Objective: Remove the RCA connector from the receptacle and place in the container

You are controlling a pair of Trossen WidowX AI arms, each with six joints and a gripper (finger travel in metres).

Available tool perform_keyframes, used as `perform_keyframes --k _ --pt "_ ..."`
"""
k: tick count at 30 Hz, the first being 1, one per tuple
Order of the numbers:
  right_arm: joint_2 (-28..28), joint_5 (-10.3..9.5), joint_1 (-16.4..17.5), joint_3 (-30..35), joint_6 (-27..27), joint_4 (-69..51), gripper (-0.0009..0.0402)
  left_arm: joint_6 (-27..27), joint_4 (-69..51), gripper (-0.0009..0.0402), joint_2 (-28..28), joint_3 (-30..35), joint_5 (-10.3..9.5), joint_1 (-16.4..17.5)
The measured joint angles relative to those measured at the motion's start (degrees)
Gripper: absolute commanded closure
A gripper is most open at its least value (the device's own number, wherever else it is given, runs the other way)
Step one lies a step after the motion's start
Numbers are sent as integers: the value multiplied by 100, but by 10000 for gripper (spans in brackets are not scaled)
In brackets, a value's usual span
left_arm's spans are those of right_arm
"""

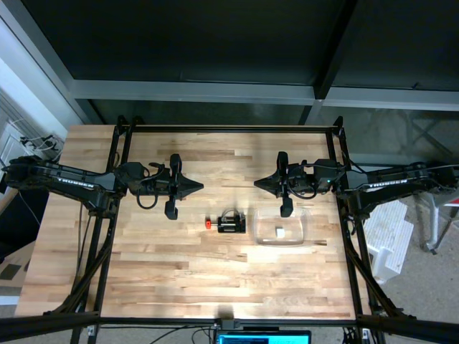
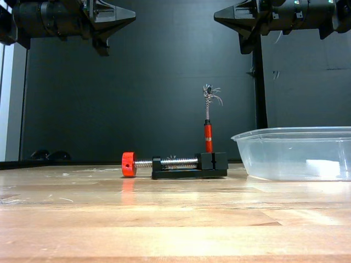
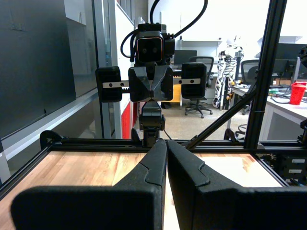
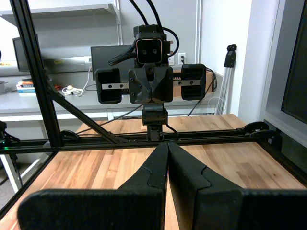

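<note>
High view first. Spotted the receptacle (image 1: 232,224) lying about mid-bench, with its red-orange knob (image 1: 209,223) pointing at the left edge. Found the container (image 1: 297,240) just beside it on the right-edge side, not touching, with a small white piece (image 1: 280,232) lying inside. Couldn't really pick out the RCA connector from up there, way too tiny. Saw the left gripper (image 1: 199,186) hanging over the bench farther back than the receptacle, nose aimed toward the right edge. Saw the right gripper (image 1: 257,185) mirroring it from the other side, the two well apart from each other and from everything on the wood.

Low view next. Caught the RCA connector (image 2: 208,134) standing upright in the receptacle's end opposite the knob, red sleeve low, frayed wire strands (image 2: 210,94) sprouting at the top. So: plugged in, not in the container. Noticed a shiny threaded screw (image 2: 175,163) running from the knob into the block. Saw both grippers way up high, nowhere near the plug.

Left wrist view. Got the left gripper's fingers (image 3: 156,160) pressed together, pinching nothing, with the right arm (image 3: 152,81) staring back from across the bench.

Right wrist view. Same deal: right gripper's fingers (image 4: 157,163) squeezed together on nothing, with the left arm (image 4: 151,81) facing it from the opposite side.
</note>
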Motion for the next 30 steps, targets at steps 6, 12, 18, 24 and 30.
perform_keyframes --k 6,12,18,24,30 --pt "0 2 -2 0 2 0 393 0 -2 393 -2 -2 0 0" --pt "2 2 -2 0 0 0 393 0 -2 393 0 -2 0 0" --pt "0 2 -2 0 2 2 393 0 -2 393 0 0 -2 0" --pt "0 2 -2 0 0 2 393 0 0 393 0 0 0 0" --pt "0 0 -2 9 173 -140 393 -2 0 393 0 0 0 0"
